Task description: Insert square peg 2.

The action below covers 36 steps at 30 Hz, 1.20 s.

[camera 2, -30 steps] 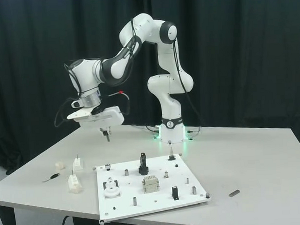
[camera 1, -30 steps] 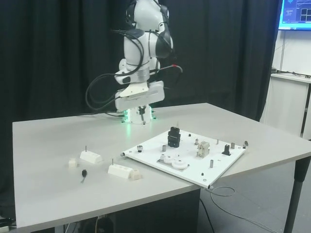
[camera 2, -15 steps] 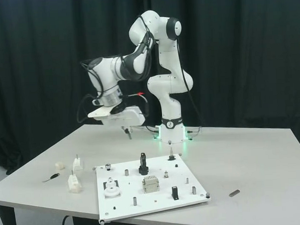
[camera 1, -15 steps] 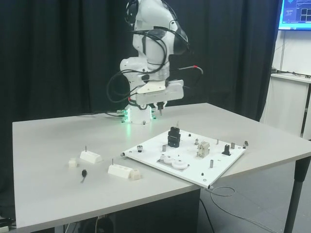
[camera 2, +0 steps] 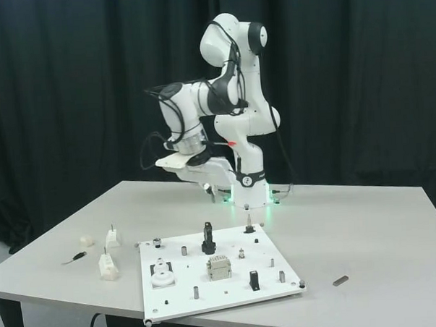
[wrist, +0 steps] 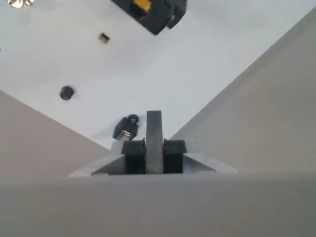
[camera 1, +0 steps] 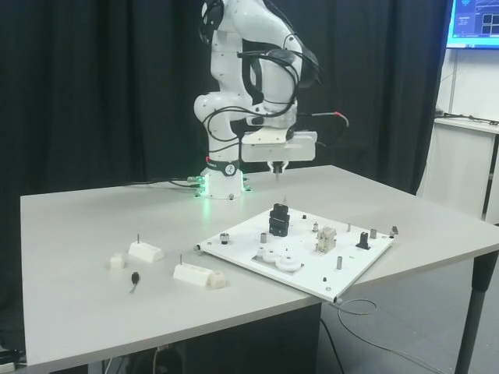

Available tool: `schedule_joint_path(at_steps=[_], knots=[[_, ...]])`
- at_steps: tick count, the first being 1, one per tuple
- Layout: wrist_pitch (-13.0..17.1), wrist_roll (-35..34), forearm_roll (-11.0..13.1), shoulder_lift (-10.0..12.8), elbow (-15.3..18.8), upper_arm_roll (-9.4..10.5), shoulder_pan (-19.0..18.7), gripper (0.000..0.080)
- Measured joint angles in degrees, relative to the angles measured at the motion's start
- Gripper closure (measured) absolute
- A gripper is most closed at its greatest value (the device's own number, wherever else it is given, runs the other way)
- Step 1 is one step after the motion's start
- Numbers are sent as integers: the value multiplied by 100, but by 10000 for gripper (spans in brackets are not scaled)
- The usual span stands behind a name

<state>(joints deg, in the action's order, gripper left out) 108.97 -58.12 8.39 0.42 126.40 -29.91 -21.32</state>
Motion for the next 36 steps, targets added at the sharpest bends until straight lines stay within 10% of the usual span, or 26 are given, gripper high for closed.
schedule_joint_path(at_steps=[15, 36], knots=[[997, -2576, -383, -308, 617, 504, -124, 728], [2089, -3842, -407, -315, 1201, 638, -181, 728]])
